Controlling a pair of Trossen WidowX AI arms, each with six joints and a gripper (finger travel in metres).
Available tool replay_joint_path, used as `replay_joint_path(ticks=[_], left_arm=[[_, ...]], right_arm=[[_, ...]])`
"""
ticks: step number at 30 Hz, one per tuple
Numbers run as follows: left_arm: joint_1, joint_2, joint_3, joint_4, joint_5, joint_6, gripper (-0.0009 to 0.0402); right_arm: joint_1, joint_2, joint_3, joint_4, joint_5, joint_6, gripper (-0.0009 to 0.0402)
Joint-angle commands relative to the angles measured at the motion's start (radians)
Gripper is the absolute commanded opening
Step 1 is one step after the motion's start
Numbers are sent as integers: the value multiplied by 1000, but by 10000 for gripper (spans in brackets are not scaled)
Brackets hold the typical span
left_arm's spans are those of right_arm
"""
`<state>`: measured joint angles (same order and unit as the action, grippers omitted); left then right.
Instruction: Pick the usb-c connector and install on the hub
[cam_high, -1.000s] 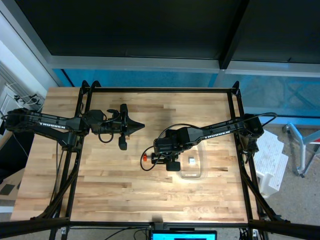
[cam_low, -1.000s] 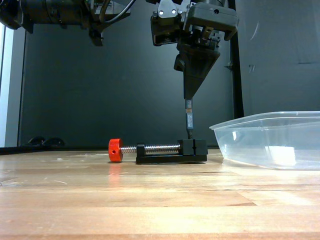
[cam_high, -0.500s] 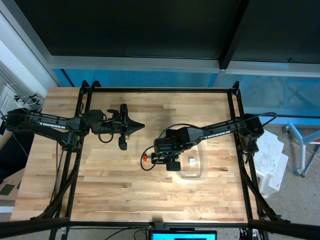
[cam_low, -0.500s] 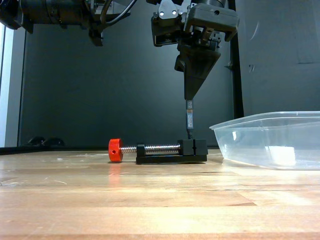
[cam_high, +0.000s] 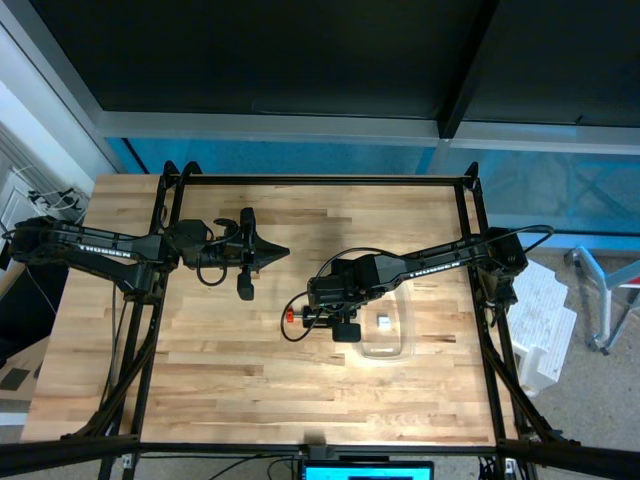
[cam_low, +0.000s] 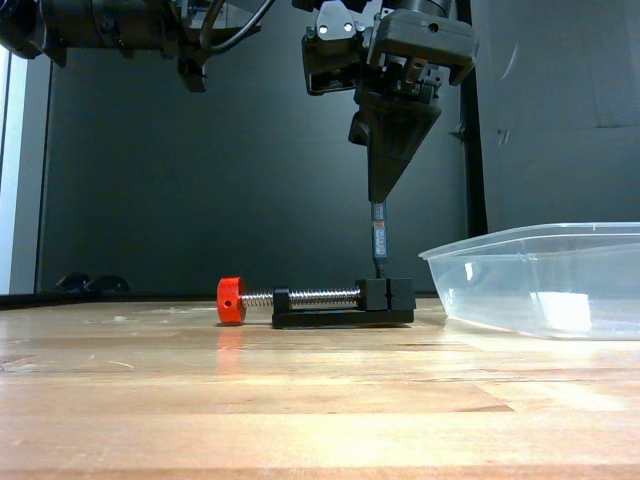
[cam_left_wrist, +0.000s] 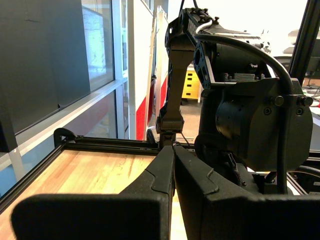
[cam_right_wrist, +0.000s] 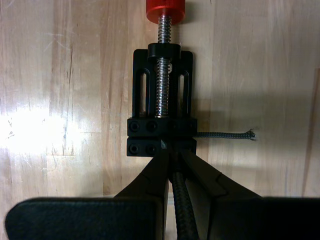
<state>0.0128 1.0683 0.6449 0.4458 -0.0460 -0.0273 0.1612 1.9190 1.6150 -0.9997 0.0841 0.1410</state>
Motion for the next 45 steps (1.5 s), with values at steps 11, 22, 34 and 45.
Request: replay_joint_path(ticks=[11,22,34,45], left_arm=[[0,0,0,0,0,0,0],[0,0,0,0,0,0,0],[0,0,0,0,0,0,0],[0,0,0,0,0,0,0]], right_arm=[[0,2,-33,42,-6,2,2],[0,2,-68,71,-6,3,2],[0,2,-70,75,-6,3,2],[0,1,-70,75,-6,7,2]])
